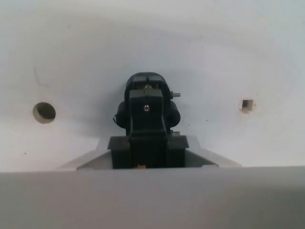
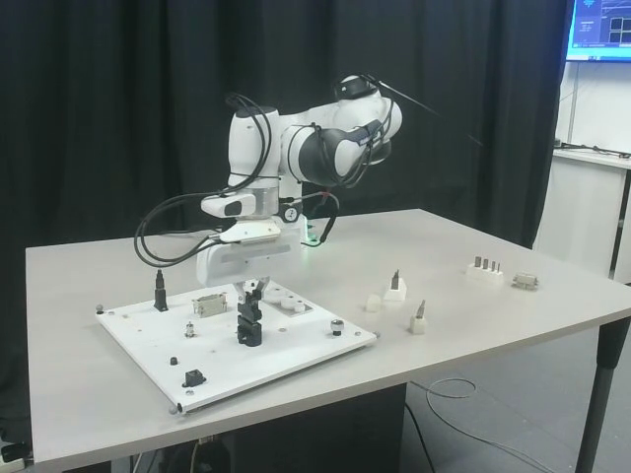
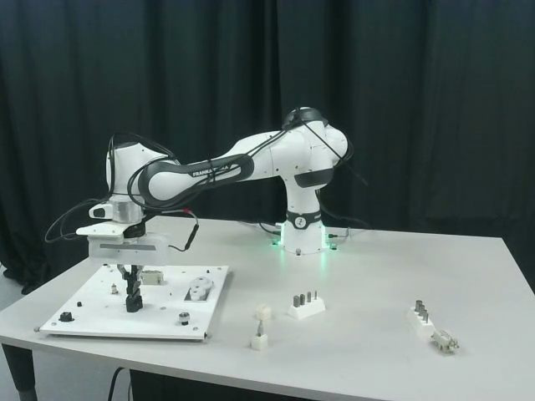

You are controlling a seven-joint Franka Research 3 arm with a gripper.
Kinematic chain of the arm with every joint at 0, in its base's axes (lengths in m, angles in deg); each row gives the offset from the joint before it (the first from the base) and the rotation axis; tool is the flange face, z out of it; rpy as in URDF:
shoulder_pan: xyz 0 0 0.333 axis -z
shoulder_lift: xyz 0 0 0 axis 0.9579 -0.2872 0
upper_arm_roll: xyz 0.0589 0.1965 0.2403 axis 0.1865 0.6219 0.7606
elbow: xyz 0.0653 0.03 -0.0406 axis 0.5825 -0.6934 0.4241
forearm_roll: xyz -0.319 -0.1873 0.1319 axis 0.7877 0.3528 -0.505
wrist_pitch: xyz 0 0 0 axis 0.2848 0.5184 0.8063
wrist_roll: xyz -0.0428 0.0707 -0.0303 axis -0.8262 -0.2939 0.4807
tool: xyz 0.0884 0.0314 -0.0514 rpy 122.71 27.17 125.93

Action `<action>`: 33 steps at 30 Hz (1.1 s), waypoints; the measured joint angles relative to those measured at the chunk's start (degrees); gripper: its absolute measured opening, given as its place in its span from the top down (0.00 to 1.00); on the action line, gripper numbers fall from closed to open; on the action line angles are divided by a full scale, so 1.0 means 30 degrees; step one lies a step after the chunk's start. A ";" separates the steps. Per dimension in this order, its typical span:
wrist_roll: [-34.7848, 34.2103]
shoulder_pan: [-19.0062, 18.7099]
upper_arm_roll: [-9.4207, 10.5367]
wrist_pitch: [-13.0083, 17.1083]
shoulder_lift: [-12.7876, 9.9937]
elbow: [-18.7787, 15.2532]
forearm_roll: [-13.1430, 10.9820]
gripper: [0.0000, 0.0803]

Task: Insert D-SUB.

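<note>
Open board lies around the gripper over the white board. From the first room view, a grey socket block crowds its 10 o'clock and a white fixture its 3 o'clock; the surface beyond is open, with small holders well apart.

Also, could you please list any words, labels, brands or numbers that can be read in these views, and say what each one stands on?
"FRANKA", followed by smaller letters too blurred to read: on the white robot arm, along its forearm link in the second room view.
Text on the screen at the upper corner of the first room view: too small to read.
White board, black D-SUB connector, gripper: no readable marks.
</note>
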 joint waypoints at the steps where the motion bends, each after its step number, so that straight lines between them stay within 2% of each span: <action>1: -0.0027 0.0004 -0.0001 -0.0006 0.0000 0.0000 0.0000 0.82; 14: -0.1407 0.0015 -0.0005 -0.0032 0.0000 0.0011 0.0000 0.82; 33: -0.1135 0.0040 0.0046 -0.0068 -0.0039 0.0355 0.0001 0.82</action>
